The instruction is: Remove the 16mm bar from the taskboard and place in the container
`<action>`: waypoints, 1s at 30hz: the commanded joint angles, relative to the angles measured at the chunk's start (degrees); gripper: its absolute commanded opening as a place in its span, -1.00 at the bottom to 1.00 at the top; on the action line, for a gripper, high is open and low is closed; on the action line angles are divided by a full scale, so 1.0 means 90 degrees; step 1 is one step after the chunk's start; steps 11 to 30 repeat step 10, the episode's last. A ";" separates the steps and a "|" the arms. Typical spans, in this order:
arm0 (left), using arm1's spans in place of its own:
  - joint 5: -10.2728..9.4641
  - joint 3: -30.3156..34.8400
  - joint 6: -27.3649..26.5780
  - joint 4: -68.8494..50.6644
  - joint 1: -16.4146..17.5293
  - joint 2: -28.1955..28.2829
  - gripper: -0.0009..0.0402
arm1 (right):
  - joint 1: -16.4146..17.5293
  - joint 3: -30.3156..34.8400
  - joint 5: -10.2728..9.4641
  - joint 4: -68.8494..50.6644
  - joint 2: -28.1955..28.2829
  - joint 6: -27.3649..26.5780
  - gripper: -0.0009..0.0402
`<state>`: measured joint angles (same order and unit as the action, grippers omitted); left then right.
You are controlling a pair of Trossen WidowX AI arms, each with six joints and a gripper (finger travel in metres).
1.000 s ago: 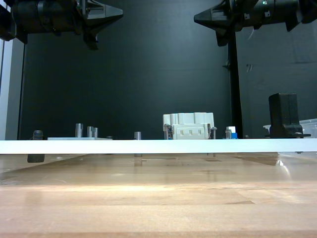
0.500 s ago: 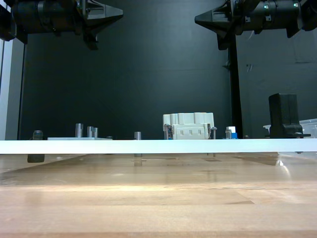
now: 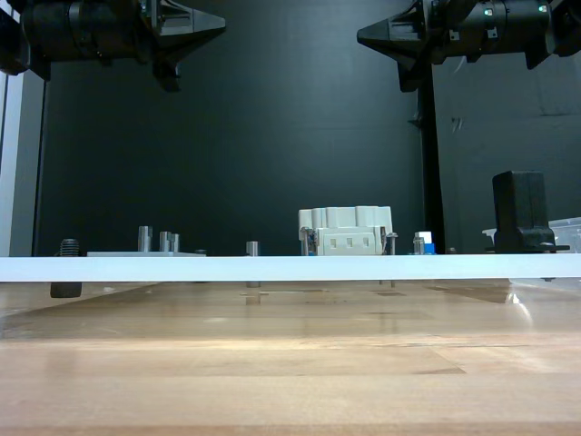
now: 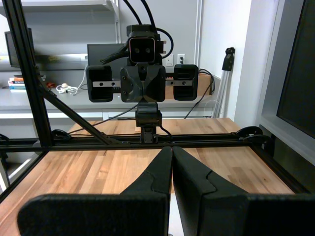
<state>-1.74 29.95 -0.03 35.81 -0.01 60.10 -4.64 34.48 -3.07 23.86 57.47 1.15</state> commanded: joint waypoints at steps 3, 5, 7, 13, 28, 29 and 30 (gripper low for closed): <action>0.0000 0.0000 0.0000 0.0000 0.0002 0.0002 -0.96 | 0.0002 0.0007 0.0002 -0.0002 0.0002 -0.0010 -0.96; 0.0000 0.0000 0.0000 0.0000 0.0000 0.0002 -0.96 | 0.0002 0.0007 0.0005 0.0000 0.0002 -0.0007 -0.96; 0.0000 0.0000 0.0002 0.0002 0.0002 0.0002 -0.96 | 0.0002 0.0007 0.0002 -0.0002 0.0002 -0.0010 -0.96; 0.0000 0.0000 0.0000 -0.0002 0.0002 0.0002 -0.96 | 0.0002 0.0007 0.0002 -0.0078 0.0002 -0.0007 -0.96; 0.0000 0.0000 0.0000 -0.0002 0.0002 0.0002 -0.96 | 0.0002 0.0007 0.0002 -0.0078 0.0002 -0.0007 -0.96; 0.0000 0.0000 0.0000 -0.0002 0.0002 0.0002 -0.96 | 0.0002 0.0007 0.0002 -0.0078 0.0002 -0.0007 -0.96; 0.0000 0.0000 0.0000 -0.0002 0.0002 0.0002 -0.96 | 0.0002 0.0007 0.0002 -0.0078 0.0002 -0.0007 -0.96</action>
